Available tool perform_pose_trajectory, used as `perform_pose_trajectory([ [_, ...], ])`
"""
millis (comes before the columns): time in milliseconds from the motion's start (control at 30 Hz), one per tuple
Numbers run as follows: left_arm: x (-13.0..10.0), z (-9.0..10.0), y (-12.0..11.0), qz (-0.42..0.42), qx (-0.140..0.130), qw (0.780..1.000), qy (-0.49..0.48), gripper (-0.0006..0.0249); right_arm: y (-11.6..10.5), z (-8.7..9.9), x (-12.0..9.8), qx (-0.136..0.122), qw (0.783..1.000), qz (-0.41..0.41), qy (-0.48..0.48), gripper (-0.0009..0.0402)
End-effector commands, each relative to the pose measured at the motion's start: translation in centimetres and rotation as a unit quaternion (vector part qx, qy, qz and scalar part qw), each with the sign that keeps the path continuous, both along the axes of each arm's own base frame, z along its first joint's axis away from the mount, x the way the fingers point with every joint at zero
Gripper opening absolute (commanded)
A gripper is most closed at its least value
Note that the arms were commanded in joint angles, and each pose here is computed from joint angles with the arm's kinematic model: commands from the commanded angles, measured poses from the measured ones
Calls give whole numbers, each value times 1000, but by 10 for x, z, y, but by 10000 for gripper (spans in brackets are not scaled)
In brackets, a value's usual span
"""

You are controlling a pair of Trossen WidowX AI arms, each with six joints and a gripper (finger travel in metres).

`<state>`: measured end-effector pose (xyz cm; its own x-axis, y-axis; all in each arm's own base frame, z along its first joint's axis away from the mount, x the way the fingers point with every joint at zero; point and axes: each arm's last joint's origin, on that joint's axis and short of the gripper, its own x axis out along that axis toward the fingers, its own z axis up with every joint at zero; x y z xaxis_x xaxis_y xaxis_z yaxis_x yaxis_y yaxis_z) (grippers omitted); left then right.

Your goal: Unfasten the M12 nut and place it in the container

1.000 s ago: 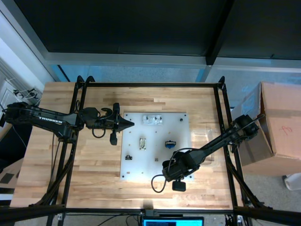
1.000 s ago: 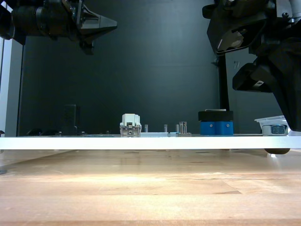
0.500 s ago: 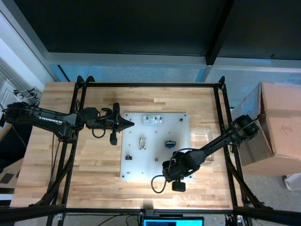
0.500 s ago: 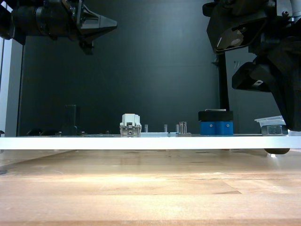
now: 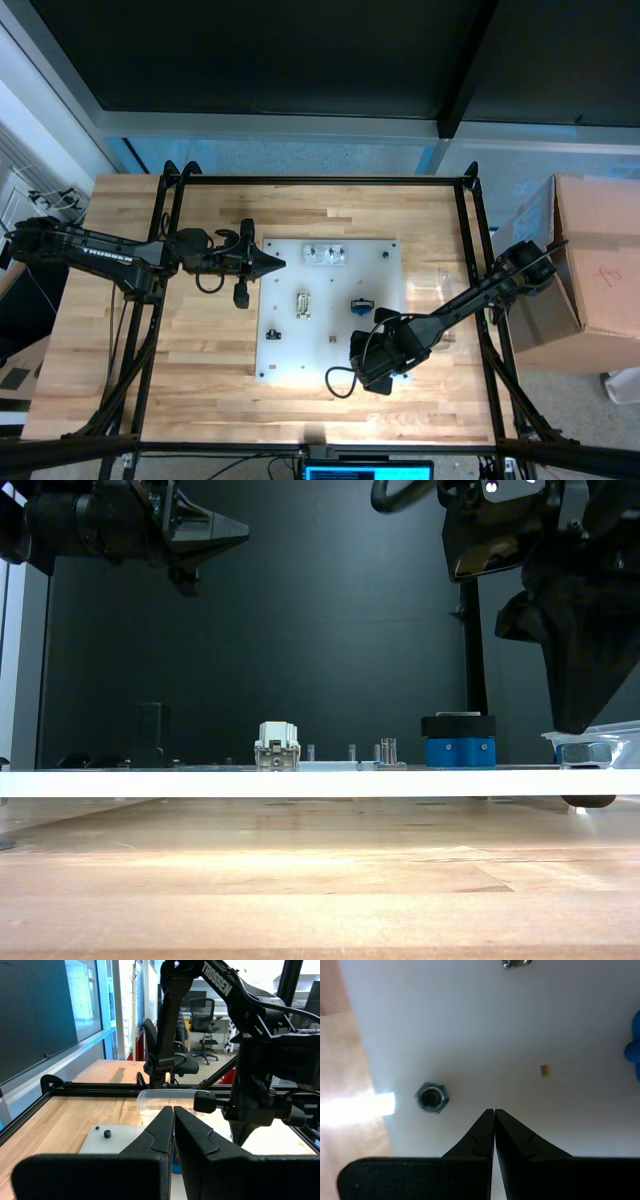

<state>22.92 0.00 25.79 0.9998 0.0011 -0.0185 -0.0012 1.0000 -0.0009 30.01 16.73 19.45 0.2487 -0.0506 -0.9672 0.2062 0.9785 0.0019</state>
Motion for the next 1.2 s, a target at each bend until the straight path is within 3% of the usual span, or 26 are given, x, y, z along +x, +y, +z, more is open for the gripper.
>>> perform_pose_trajectory([
  [33,0,0,0,0,0,1000,0,0,4,10,0,44,999,20,8,0],
  [167,0,0,0,0,0,1000,0,0,10,23,5,102,994,34,12,0],
  [267,0,0,0,0,0,1000,0,0,13,24,8,118,992,40,19,0],
  [633,0,0,0,0,0,1000,0,0,20,-8,20,105,993,44,43,0],
  [933,0,0,0,0,0,1000,0,0,18,-13,19,92,994,40,39,0],
  [1033,0,0,0,0,0,1000,0,0,16,-14,19,75,996,35,37,0],
  [1200,0,0,0,0,0,1000,0,0,16,-14,19,74,996,35,36,0],
])
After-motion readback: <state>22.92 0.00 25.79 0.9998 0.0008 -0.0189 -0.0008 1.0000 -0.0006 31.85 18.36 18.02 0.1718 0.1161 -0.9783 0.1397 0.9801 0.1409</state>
